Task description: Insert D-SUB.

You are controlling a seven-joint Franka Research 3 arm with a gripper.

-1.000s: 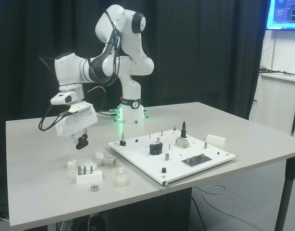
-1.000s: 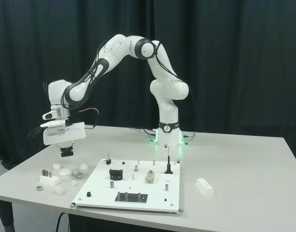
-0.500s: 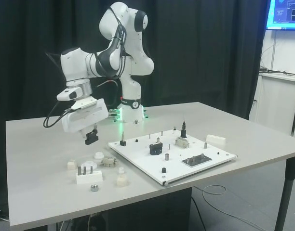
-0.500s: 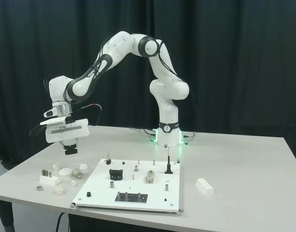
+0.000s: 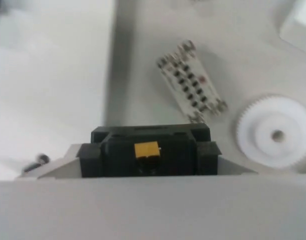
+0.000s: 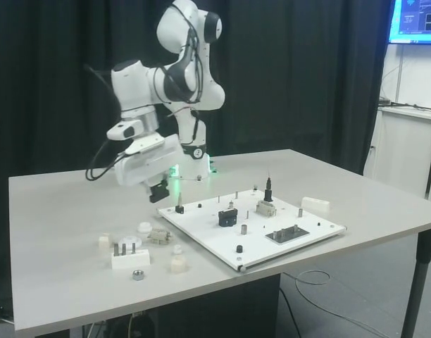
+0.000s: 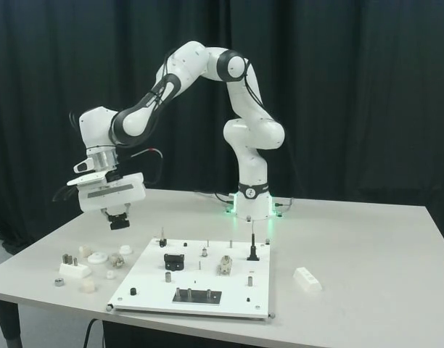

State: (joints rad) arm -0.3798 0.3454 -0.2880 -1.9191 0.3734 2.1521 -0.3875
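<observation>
Wrist view puts the tool (image 5: pixel 146 150), fingers together and empty, newly swung over the connector (image 5: pixel 191 81), ready to descend.

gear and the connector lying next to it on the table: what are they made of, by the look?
Gear: looks like white moulded plastic, matte, evenly toothed rim, no metallic glint. Connector: pale, probably plastic body with rows of dark pin holes; the flange may be metal, but that cannot be confirmed here.
</observation>
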